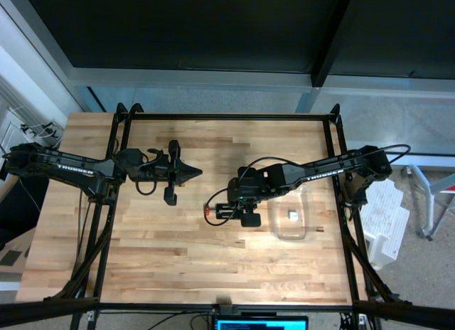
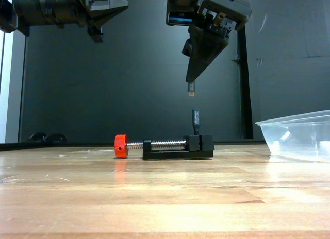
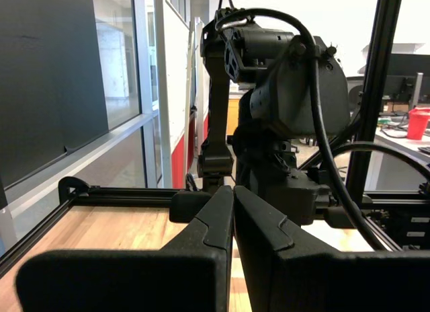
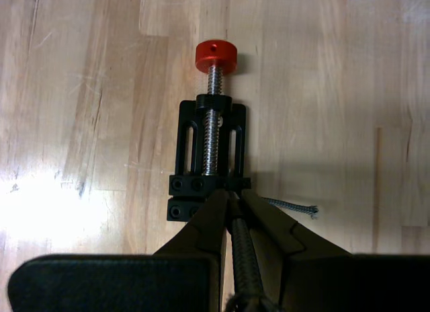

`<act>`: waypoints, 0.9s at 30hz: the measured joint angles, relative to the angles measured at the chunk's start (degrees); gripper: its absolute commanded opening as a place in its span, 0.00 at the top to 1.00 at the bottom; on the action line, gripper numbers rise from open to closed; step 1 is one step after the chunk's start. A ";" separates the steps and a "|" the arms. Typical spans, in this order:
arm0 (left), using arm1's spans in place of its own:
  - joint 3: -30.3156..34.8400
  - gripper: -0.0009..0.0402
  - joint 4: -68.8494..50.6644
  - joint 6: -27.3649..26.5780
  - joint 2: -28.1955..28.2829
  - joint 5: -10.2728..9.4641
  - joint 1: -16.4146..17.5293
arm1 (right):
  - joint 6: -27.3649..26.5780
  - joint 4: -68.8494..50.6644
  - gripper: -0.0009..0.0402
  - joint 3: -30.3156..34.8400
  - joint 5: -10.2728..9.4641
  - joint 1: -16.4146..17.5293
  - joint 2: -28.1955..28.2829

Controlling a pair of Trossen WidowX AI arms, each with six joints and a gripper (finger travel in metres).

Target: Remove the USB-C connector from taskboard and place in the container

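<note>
The right claw hangs above the taskboard. Its fingers are pinched on the USB-C connector, which pokes out below the tips, clear of the grey upright piece standing in the taskboard. The container sits on the counter to the taskboard's right. The left claw, pressed together and empty, is parked high to the taskboard's left. The slim plug could swivel or slip from so narrow a pinch during the carry and drop short of the container. A low path could also clip its rim.

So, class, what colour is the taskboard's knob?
Knob: red-orange, best in right wrist view. Right hand holds the USB-C connector above the taskboard; left hand hangs at left.
</note>
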 measured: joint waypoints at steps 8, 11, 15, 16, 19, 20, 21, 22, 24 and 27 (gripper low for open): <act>0.02 0.98 0.00 0.00 0.00 0.00 0.00 | 0.24 -0.17 0.98 -0.35 0.00 0.04 -0.48; 0.00 0.98 -0.02 -0.02 0.00 0.00 0.00 | 0.85 -0.35 0.98 -1.53 0.00 0.15 -1.99; 0.00 0.98 -0.04 0.00 0.00 0.00 0.00 | 2.19 -0.46 0.98 -3.41 0.00 0.52 -4.46; 0.00 0.98 -0.02 0.00 0.00 0.00 0.00 | 2.38 -0.57 0.98 -4.15 -0.02 0.68 -5.16; 0.00 0.98 -0.04 0.00 0.00 0.00 0.00 | 3.23 -0.72 0.98 -6.23 -0.02 1.16 -7.56; 0.00 0.98 -0.04 -0.02 0.00 0.00 0.00 | 3.32 -0.70 0.98 -6.84 -0.02 1.31 -8.26; 0.00 0.98 -0.04 0.00 0.00 0.00 0.00 | 3.41 -0.79 0.98 -7.45 -0.02 1.46 -8.94; 0.00 0.98 -0.04 0.00 0.00 0.00 0.00 | 3.45 -0.85 0.98 -8.17 -0.02 1.68 -9.64; 0.00 0.98 -0.07 0.00 0.00 0.00 0.00 | 3.80 -1.03 0.98 -9.81 -0.02 1.97 -11.04; 0.02 0.98 -0.07 0.00 0.00 0.00 0.00 | 4.98 -1.09 0.98 -12.02 -0.02 2.43 -13.44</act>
